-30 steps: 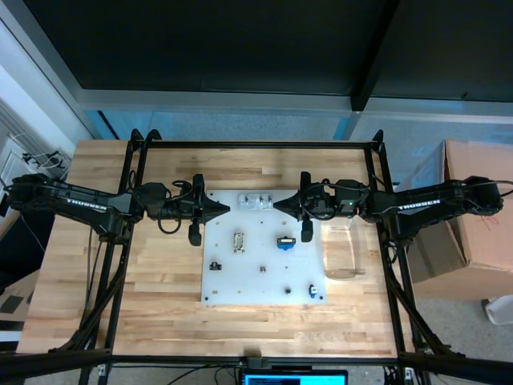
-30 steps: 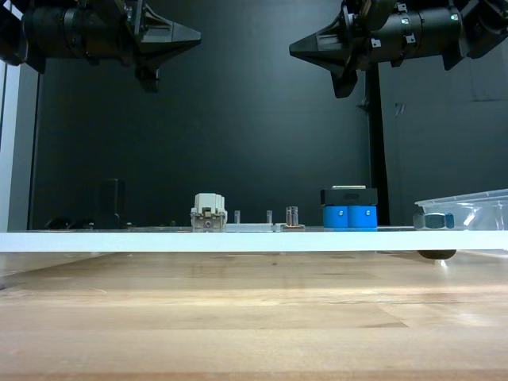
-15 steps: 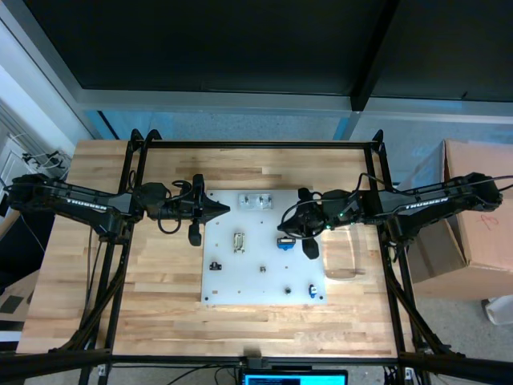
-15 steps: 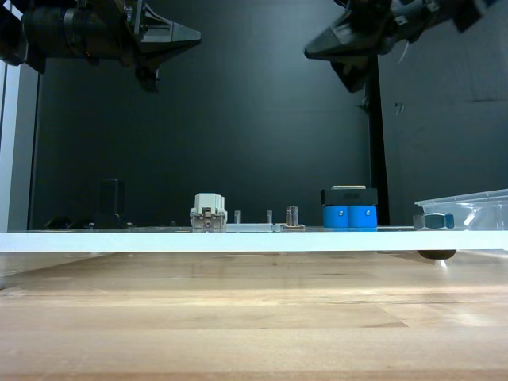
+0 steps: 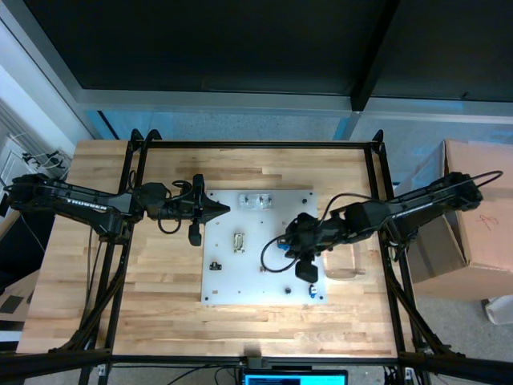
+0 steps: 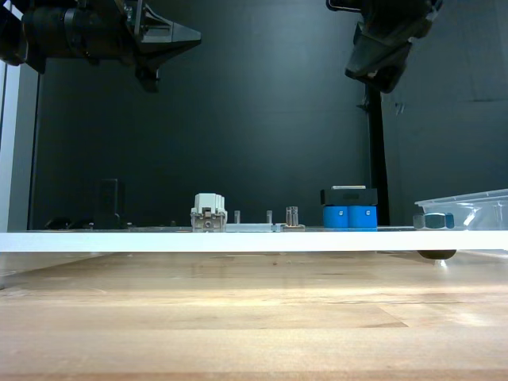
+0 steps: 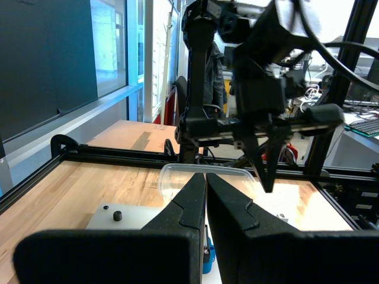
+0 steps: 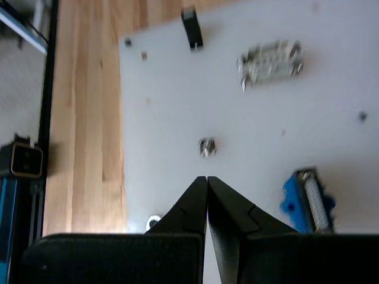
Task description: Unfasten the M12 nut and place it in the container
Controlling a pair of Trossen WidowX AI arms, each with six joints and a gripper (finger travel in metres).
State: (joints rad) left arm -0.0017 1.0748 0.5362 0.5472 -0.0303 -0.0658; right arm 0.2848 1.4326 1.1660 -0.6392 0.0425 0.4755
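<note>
The right hand [image 8: 206,178] has swung toward the small silver nut [image 6: 432,220], untouched on its stud. The left hand [image 7: 205,176] stays above the white board's [image 5: 240,281] left edge. Both are closed, empty.

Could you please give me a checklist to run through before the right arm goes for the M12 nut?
1. Nut seated on its stud, in no gripper: ok.
2. Right gripper open for a grasp: not ok; its fingers are shut and hold nothing.
3. Right gripper above the nut: not ok; it hangs high over the middle of the board, near the silver post.
4. Left gripper out of the way: ok; shut, high over the board's far left part.
5. Container standing beside the board's right edge: ok, though the right arm crosses above part of it.
</note>
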